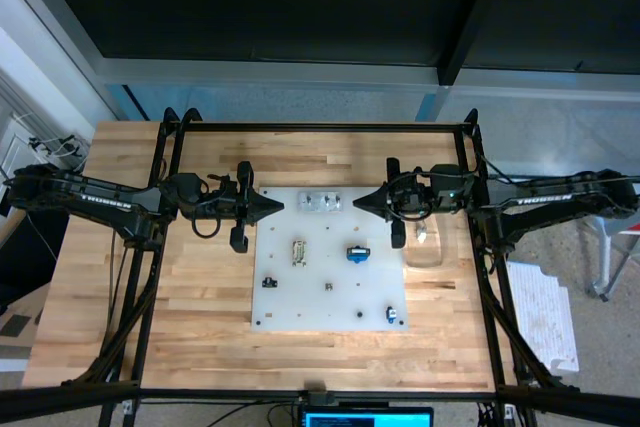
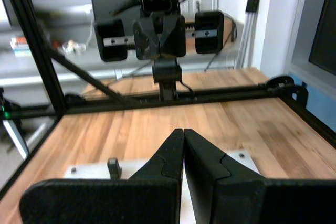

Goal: Pick the RJ45 connector and install on taskboard

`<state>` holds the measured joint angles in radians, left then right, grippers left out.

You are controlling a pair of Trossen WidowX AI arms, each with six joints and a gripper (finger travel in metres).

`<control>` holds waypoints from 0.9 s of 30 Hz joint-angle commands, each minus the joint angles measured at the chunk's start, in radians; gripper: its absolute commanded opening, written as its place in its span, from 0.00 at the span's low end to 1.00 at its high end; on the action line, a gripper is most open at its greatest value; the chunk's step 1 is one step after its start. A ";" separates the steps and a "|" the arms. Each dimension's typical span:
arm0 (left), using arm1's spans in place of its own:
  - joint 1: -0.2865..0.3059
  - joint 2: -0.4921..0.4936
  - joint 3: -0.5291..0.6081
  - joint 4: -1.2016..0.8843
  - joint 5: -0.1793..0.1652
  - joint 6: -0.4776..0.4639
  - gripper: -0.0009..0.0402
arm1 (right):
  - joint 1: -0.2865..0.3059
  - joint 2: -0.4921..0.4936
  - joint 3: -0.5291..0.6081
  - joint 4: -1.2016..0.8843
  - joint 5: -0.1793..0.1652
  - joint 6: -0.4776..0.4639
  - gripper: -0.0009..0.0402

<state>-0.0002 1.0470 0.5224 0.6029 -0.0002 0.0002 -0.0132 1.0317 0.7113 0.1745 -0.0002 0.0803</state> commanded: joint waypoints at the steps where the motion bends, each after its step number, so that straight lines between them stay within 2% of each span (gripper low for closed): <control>1: 0.000 0.000 0.000 0.000 0.000 0.000 0.02 | 0.000 -0.018 0.057 -0.153 0.000 -0.011 0.02; 16: 0.000 0.000 0.000 0.000 0.000 0.000 0.02 | 0.000 -0.037 0.321 -0.931 0.006 -0.121 0.02; 25: 0.000 0.000 0.000 0.000 0.000 0.000 0.02 | 0.000 -0.046 0.419 -1.246 0.010 -0.123 0.02; 27: 0.000 0.000 0.000 0.000 0.000 0.000 0.02 | 0.000 -0.048 0.425 -1.308 0.022 -0.123 0.02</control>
<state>-0.0002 1.0470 0.5224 0.6025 -0.0002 0.0002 -0.0132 0.9855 1.1320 -1.0981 0.0124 -0.0437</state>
